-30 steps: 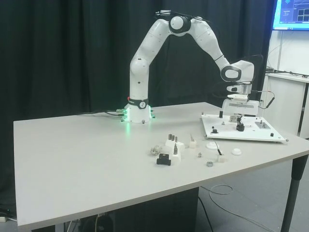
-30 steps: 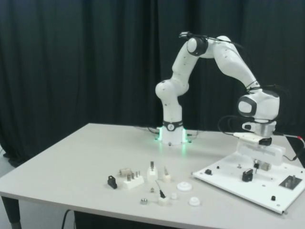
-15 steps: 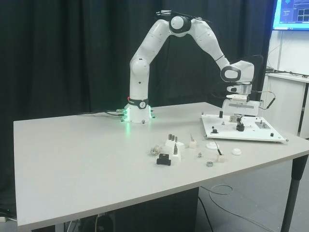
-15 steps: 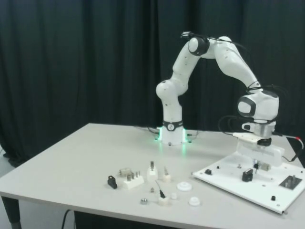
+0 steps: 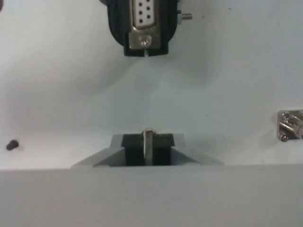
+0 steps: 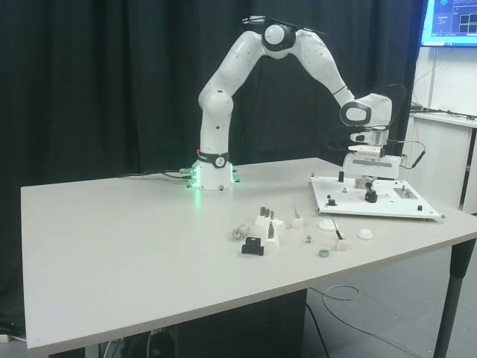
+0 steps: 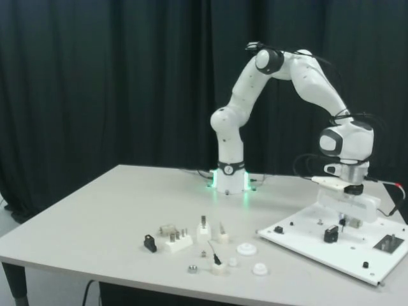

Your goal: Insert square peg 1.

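My gripper [image 5: 148,152] is shut on a small grey square peg [image 5: 148,144], which stands upright between the black pads [image 5: 163,150]. It hangs just above the white board [image 5: 71,94]. In the room views the gripper [image 6: 367,181] [image 7: 345,220] sits low over the middle of the white board [image 6: 395,209] [image 7: 306,245] at the table's right end. A black connector block [image 5: 144,26] [image 6: 370,196] [image 7: 330,234] is fixed to the board close to the gripper. The hole under the peg is hidden.
A small black screw [image 5: 13,145] and a metal connector [image 5: 289,126] are on the board. On the table lie a white holder with pegs [image 6: 267,222] [image 7: 176,241], a black part [image 6: 253,245] [image 7: 150,243] and white discs [image 6: 328,224] [image 7: 246,249].
The arm's elbow and upper links have shifted slightly. The gripper has stayed low over the board, moving only a little, still holding the peg.
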`<move>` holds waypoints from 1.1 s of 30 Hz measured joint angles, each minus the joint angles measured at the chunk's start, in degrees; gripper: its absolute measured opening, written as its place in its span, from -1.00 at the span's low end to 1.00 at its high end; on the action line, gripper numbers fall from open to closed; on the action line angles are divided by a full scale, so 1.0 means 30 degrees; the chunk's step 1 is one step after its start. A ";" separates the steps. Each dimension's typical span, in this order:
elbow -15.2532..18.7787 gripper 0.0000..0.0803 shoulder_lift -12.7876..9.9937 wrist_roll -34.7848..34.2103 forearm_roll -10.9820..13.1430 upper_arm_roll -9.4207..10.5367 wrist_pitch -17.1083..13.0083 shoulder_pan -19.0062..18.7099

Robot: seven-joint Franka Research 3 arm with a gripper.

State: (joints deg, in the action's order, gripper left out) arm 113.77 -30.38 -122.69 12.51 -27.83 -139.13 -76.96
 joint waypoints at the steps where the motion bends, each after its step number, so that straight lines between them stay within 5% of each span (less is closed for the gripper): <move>1: 0.0001 -0.91 -0.0042 0.0001 0.0113 -0.0163 0.0009 -0.0162; 22: 0.0067 -0.91 -0.1211 0.1140 0.2579 -0.3812 0.0290 -0.3720; 33: 0.0097 -0.91 -0.1773 0.3237 0.4174 -0.4899 0.0354 -0.4700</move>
State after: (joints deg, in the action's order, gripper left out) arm 114.06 -35.70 -112.98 25.03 -42.53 -138.07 -91.06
